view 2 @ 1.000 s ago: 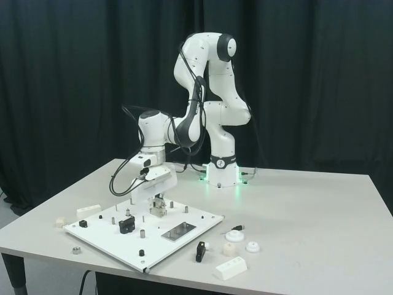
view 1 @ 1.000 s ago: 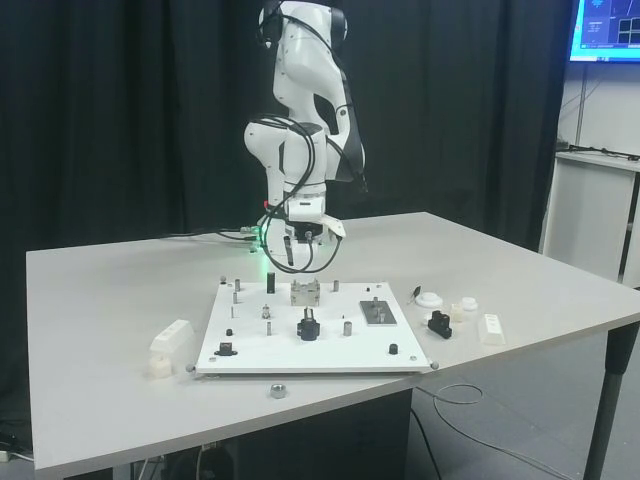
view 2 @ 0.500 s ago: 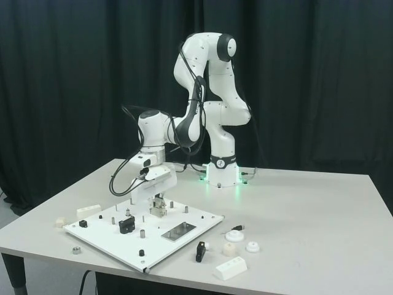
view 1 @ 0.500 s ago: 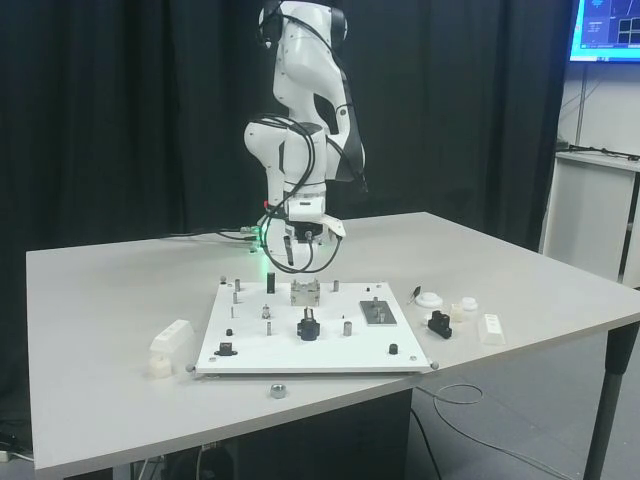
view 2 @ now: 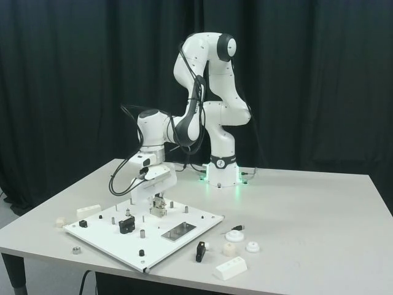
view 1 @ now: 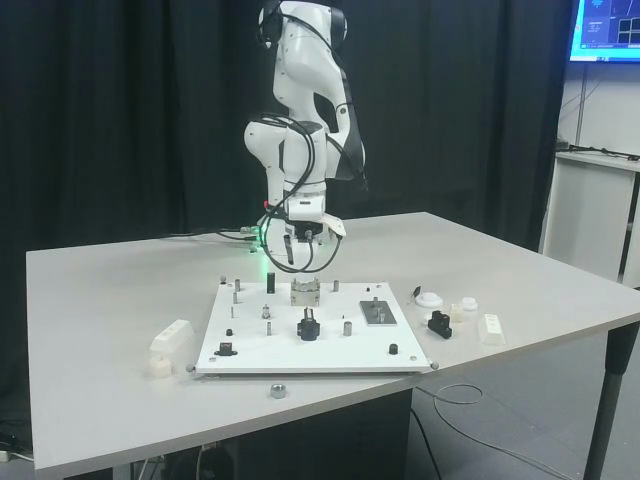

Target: Remove waterproof.

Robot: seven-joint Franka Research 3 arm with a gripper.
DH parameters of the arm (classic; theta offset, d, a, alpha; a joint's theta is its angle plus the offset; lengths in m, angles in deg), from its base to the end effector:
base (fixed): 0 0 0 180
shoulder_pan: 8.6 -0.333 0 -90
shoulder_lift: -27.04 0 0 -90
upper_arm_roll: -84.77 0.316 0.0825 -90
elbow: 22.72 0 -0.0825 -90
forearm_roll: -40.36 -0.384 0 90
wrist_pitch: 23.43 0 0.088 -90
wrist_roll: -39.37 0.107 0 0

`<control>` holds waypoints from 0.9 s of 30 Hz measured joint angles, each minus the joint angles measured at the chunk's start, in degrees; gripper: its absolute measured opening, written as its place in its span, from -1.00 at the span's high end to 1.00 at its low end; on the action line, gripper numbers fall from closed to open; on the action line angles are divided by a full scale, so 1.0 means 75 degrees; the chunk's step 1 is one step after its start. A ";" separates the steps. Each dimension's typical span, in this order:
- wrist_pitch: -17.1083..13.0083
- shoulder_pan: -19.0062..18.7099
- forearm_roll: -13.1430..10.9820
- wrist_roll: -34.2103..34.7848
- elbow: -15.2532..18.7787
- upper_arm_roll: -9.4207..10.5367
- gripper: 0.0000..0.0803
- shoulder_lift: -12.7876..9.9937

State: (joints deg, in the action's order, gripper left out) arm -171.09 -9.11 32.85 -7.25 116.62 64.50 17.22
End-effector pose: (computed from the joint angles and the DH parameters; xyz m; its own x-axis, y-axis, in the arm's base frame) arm 0.4583 -0.1705 0.2389 0.9352 0.3540 -0.0020 0.3540 -0.9351 -0.0159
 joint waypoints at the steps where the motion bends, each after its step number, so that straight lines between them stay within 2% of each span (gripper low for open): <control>1: 0.0005 0.0000 0.0000 0.0000 -0.0001 -0.0001 0.23 0.0002; 16: 0.0171 0.0000 0.0000 -0.0031 -0.0068 -0.0018 0.23 0.0034; 21: 0.0308 0.0001 0.0005 -0.0031 -0.0145 -0.0081 0.23 0.0231; 27: 0.0807 0.0001 0.0093 -0.0031 -0.0303 -0.0141 0.23 0.0595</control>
State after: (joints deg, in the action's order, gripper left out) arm -165.04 -9.11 33.55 -7.48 114.35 63.44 21.68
